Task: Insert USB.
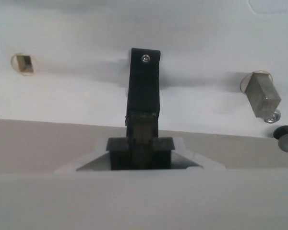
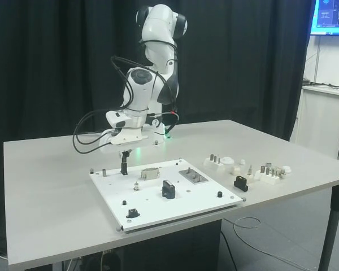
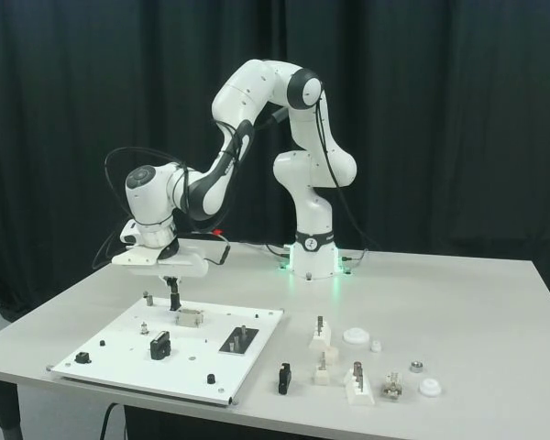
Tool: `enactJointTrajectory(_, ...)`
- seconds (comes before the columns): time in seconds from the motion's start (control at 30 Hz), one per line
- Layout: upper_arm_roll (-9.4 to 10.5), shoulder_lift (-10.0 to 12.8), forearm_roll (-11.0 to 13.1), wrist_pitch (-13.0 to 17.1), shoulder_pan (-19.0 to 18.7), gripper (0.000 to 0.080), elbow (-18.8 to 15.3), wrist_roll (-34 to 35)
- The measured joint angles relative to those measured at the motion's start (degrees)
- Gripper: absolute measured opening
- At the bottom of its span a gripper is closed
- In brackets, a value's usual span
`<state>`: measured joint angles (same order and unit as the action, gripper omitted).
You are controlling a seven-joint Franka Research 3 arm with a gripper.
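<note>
We see the pincer [image 1: 143,136] clenched on a black USB plug [image 1: 144,81], held upright above the white board [image 2: 164,192]; ready to lower.

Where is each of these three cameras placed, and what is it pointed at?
Wrist view: on the arm, looking down past the end effector at the white board.
First room view: off a table corner, facing the arm and board.
Second room view: table front, whole arm visible.
Both room views share the board and end effector.
</note>
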<state>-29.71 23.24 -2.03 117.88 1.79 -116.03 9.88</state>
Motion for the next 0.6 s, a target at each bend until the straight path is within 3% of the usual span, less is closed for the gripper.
enactJointTrajectory(0.17,-0.13,-0.02,0.06,0.09,-0.01,0.0093,0.01,0.02)
enactJointTrajectory(0.3,-0.11,-0.04,-1.86,0.17,-0.03,0.0093,0.28,-0.41)
enactJointTrajectory(0.33,-0.11,-0.07,-2.37,0.16,-0.03,0.0278,0.36,-0.45)
enactJointTrajectory(0.47,-0.09,-0.3,-3.87,-0.18,-0.03,0.0278,0.63,-0.46)
enactJointTrajectory(0.5,-0.09,-0.38,-4.11,-0.3,-0.03,0.056,0.68,-0.46)
enactJointTrajectory(0.6,-0.09,-0.63,-4.61,-0.66,-0.03,0.056,0.82,-0.46)
